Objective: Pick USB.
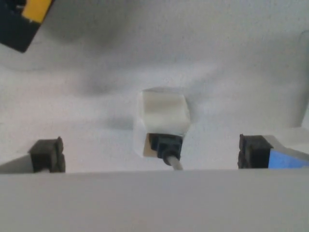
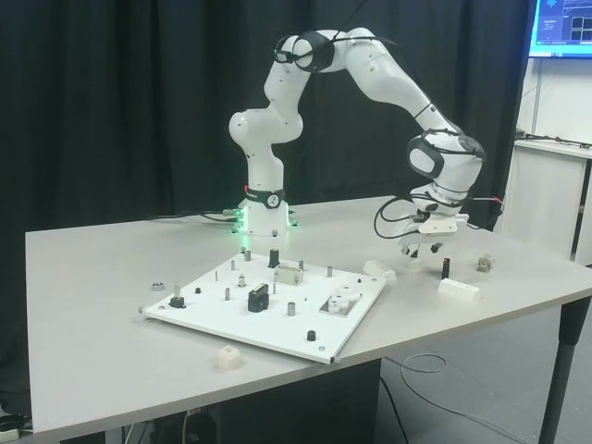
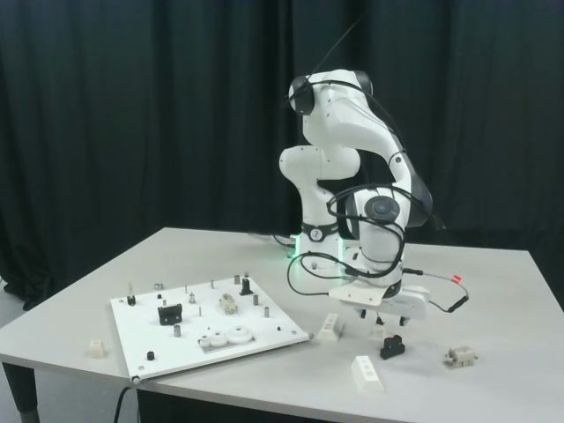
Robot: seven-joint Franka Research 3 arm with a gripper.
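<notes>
With the claw (image 1: 149,157) hanging low over the grey bench (image 2: 92,277), fingers spread wide and holding nothing, the risk is easy to call: descend off line and one pad could land on the white housing (image 1: 161,113) rather than the plug, or nudge the whole block sideways, since it looks free-standing on the bench. Grabbing the thin cable instead of the plug body would likely let it slip out on the pull. Now the target itself: the USB plug (image 1: 165,144), black, sits pushed into that white housing, cable trailing toward the wrist. In the wrist view it lies between the two black fingertips (image 1: 47,154), slightly nearer the one on the far side. From the room cameras, the claw (image 3: 381,324) hovers just above the bench, off to the side of the white board (image 2: 277,310).
</notes>
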